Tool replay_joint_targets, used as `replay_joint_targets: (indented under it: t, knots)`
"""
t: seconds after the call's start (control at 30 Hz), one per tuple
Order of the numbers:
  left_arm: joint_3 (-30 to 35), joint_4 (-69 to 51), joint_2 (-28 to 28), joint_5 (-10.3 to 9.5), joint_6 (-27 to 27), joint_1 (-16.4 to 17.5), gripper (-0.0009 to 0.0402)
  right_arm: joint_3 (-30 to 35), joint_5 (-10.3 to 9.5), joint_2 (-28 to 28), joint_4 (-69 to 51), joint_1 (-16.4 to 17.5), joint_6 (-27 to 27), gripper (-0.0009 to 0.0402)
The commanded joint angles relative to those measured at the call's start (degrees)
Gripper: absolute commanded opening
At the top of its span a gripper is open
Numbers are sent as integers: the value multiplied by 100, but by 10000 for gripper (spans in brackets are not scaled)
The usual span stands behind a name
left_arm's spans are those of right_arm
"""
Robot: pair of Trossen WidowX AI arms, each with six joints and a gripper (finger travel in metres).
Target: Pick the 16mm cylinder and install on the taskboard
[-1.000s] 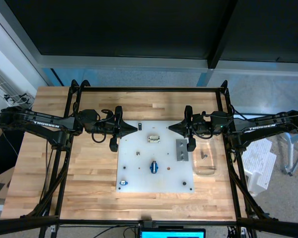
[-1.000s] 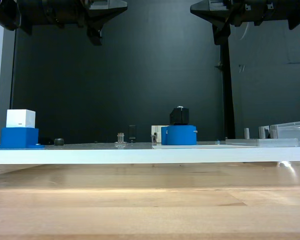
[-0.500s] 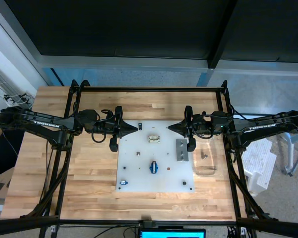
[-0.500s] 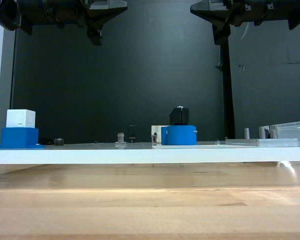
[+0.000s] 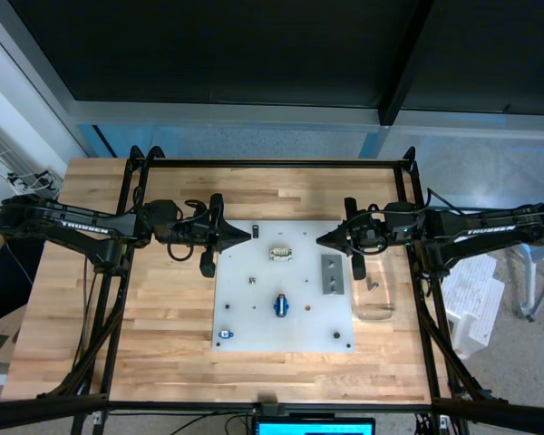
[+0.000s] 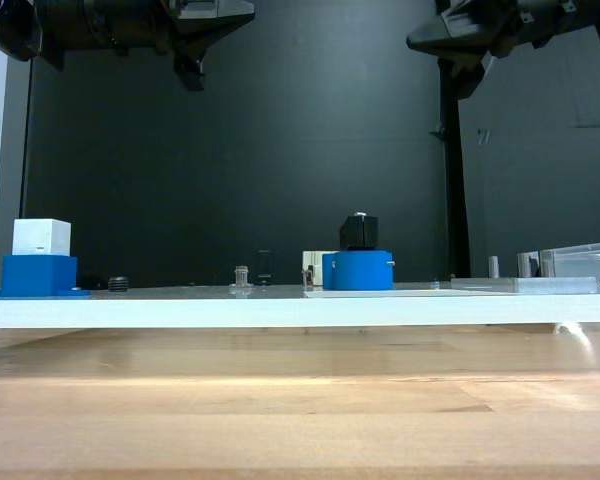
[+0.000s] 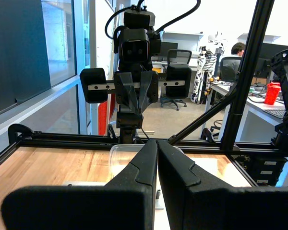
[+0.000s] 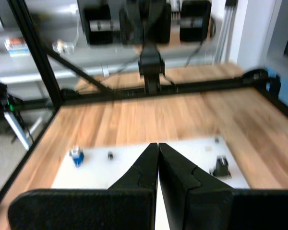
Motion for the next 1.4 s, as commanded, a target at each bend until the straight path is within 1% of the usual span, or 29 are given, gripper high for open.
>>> replay_joint_targets:
  t: [0.03,0.2,0.37,0.5,0.7,0.9,1.03,1.27,1.4]
  knots:
    - [2,2,2,2,2,4,0,273,7,-2,-927,83,-35,0]
    - [2,2,2,2,2,2,0,680,11,-2,-2339,188,-31,0]
    - [2,2,4,2,2,2,0,946,9,11,-3381,260,72,1]
    - [2,2,2,2,2,2,0,1143,7,46,-4242,319,212,19]
    - [2,2,2,2,2,2,0,1259,7,74,-5200,376,372,70]
    - [2,2,4,2,2,4,0,1255,7,166,-5976,435,713,123]
    - [2,2,4,2,2,2,0,1244,66,181,-6076,695,791,164]
    - [2,2,2,2,2,4,0,1180,81,310,-6363,1185,1239,236]
    - [2,2,2,2,2,2,0,1147,81,439,-6596,1342,1423,268]
